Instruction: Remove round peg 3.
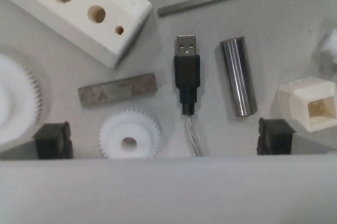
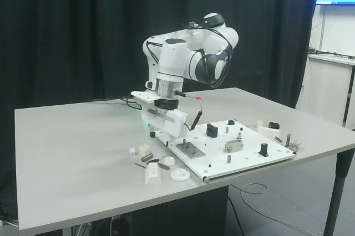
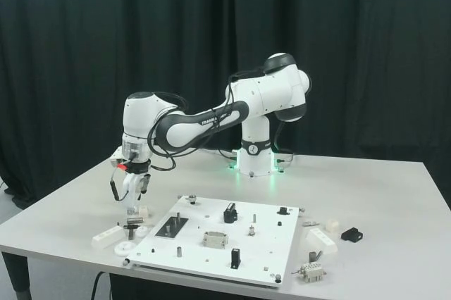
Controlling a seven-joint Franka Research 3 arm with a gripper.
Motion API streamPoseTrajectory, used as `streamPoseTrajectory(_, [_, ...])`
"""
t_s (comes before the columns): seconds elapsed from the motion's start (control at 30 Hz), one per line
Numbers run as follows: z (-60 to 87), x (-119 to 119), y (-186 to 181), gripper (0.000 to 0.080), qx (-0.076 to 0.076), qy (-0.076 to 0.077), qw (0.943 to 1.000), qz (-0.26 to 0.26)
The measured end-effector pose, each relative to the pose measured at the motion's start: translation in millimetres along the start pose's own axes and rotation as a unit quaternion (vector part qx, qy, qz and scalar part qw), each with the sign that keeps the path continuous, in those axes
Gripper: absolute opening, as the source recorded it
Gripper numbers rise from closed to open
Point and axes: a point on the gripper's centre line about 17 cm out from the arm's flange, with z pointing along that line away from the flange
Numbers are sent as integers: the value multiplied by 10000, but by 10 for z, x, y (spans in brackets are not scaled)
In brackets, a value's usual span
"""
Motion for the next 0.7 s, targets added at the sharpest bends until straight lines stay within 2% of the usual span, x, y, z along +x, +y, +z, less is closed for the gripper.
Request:
streamPoseTrajectory(0.23, [0,1,1,767,0,0,10000,1])
streamPoseTrajectory(0.27, [0,1,1,798,0,0,10000,1])
streamPoseTrajectory(0.7, [2,39,22,800,0,14,10000,31])
